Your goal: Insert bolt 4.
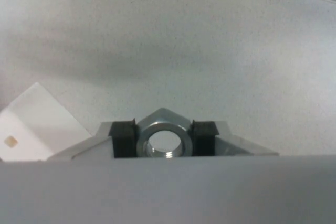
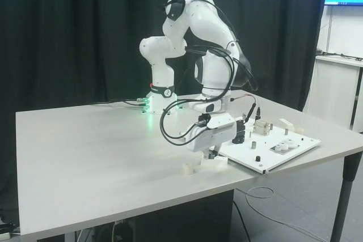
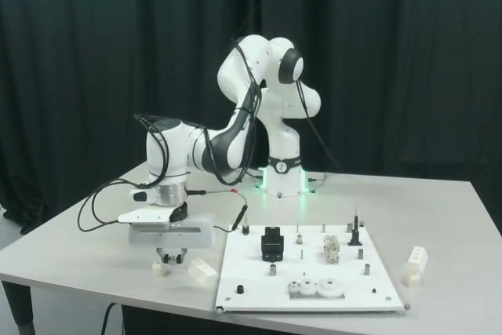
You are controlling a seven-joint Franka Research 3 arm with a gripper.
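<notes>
In the wrist view my gripper (image 1: 164,141) is shut on a grey metal hex piece with a round threaded hole, the bolt (image 1: 164,128). Black pads (image 1: 123,139) press on its two sides. The gripper (image 2: 214,154) hangs low over the table's front part, just left of the white task board (image 2: 283,154). From the second room view the gripper (image 3: 171,255) sits above two small white blocks; the bolt itself is too small to make out there. The board (image 3: 251,280) carries several small fixtures and holes.
A white holder block (image 1: 31,124) lies on the grey table beside the gripper, also seen as block (image 3: 202,271) and a smaller round white piece (image 2: 190,167). Two white parts (image 3: 413,264) lie right of the board. Black cables trail from the wrist.
</notes>
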